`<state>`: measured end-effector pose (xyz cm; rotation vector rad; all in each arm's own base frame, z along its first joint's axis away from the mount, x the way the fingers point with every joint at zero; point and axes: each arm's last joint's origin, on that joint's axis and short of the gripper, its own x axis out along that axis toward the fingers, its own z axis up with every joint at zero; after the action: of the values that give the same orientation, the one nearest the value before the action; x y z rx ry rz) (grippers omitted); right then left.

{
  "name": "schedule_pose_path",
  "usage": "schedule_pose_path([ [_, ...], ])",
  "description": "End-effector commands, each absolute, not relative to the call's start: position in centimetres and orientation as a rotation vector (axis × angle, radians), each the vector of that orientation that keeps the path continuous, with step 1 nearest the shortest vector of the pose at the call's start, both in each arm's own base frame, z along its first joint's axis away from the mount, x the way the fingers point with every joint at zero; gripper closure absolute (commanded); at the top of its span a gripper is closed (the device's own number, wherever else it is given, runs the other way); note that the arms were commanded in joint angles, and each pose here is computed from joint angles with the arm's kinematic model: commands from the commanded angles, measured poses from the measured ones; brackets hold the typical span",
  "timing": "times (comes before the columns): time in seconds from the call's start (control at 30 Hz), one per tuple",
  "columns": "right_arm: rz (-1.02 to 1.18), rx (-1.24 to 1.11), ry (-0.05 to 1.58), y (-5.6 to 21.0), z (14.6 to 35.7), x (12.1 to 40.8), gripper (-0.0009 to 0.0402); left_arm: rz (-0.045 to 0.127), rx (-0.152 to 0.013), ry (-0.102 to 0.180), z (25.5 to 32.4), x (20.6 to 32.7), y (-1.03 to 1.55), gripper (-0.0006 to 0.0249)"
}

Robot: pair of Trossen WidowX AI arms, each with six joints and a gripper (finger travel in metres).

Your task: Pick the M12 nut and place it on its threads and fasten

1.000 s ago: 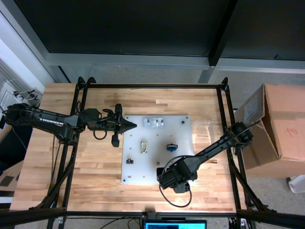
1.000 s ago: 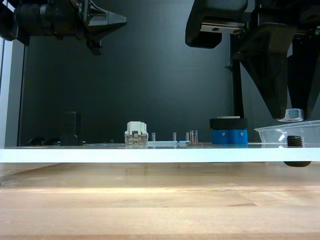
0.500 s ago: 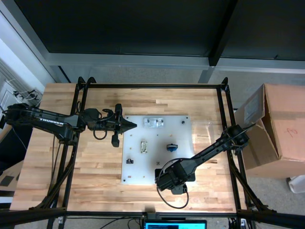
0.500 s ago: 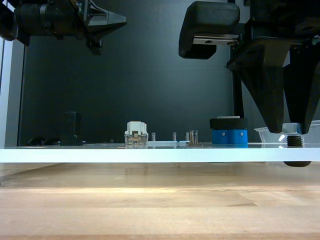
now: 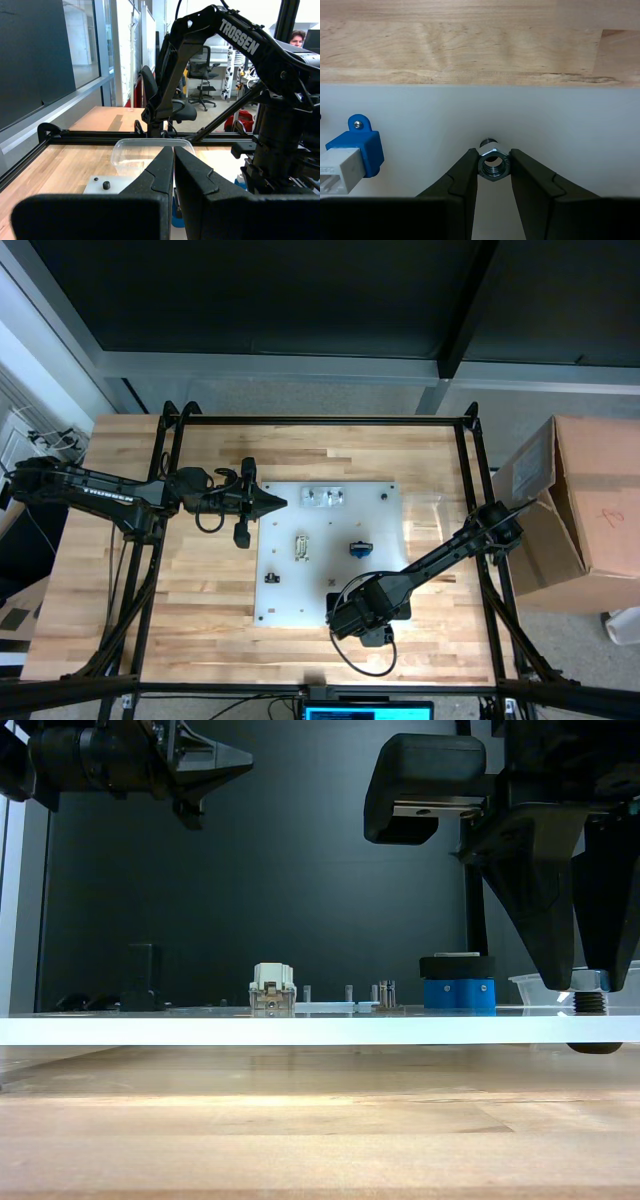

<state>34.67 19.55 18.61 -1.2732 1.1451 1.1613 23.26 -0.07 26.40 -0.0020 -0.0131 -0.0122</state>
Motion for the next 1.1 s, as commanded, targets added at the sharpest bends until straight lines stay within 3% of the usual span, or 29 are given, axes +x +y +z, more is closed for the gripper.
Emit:
schedule_pose_path([
  [0.03,1.158,-1.275,1.138,19.48,18.66,34.52,0.0377,-0.012,-0.002,-0.014,26.41,23.26,-0.06,0.0243],
  [1.1,1.072,-1.126,1.199,19.39,17.72,34.38,0.0377,-0.013,-0.002,-0.014,26.41,23.26,-0.07,0.0243],
])
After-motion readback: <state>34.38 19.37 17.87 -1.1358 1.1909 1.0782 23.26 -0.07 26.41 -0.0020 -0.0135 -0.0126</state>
